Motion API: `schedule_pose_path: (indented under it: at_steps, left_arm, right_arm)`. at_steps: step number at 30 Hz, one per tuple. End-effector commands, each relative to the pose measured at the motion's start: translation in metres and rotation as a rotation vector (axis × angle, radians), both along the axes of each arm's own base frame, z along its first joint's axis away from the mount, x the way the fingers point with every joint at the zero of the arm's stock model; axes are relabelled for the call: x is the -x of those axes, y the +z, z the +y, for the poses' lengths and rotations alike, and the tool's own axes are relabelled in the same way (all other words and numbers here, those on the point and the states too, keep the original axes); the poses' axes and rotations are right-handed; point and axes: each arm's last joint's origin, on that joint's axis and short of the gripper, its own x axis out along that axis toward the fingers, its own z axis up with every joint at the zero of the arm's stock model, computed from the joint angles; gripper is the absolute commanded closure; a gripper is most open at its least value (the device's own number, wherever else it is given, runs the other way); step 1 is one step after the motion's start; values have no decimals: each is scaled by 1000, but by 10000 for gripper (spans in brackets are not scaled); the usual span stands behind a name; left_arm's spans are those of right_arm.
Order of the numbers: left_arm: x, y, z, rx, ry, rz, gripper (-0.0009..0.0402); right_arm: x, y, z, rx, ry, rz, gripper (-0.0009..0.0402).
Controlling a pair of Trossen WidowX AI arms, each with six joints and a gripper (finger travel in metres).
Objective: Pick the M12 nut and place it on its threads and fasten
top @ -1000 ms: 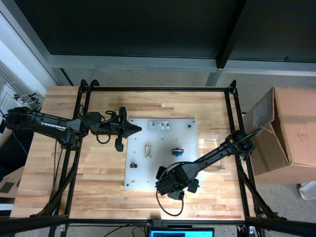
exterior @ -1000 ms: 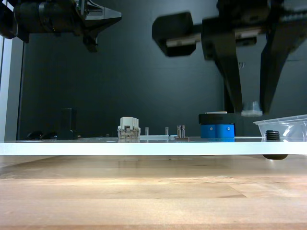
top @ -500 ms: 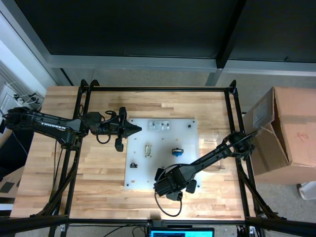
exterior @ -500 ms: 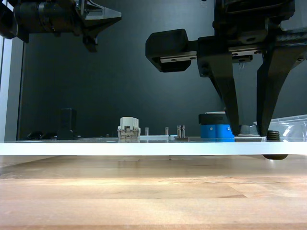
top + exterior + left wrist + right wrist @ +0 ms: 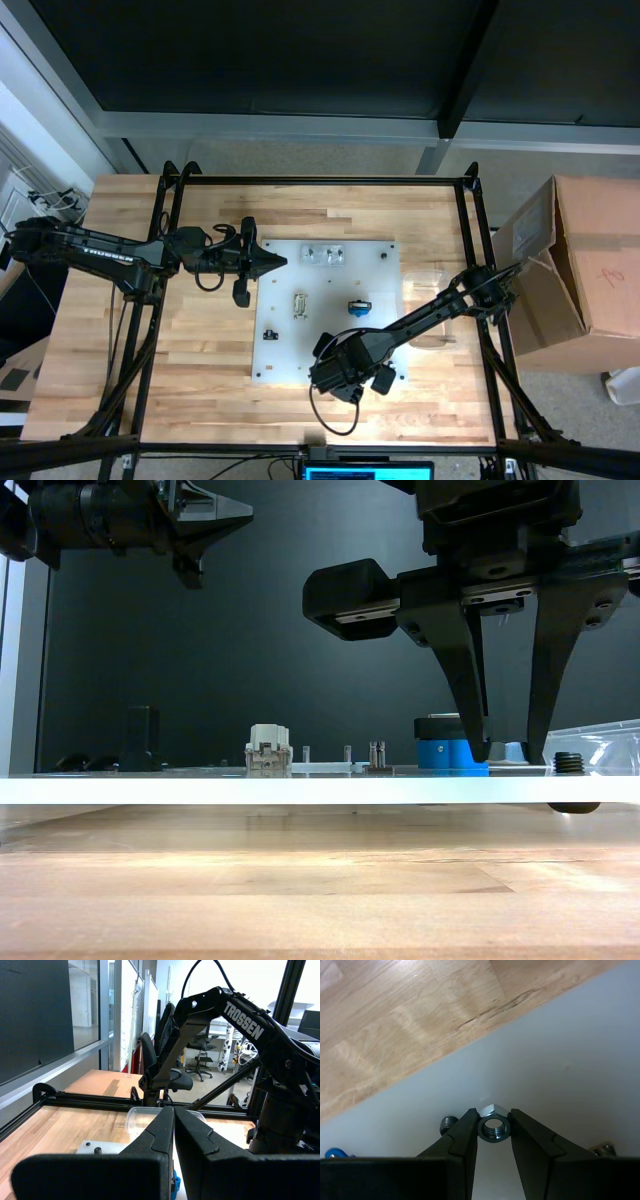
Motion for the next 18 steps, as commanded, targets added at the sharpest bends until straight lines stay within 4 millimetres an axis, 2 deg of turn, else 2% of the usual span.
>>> schedule_pose_path:
  at_steps: [1,18]
  left_arm:
    - [0,0,0,0,0,0,393]
    - [0,0,0,0,0,0,393]
  right_arm:
    - [-1,0,-1,-5,-70,-4,382]
    - [-1,-1,-2,-29,-388,-11,381]
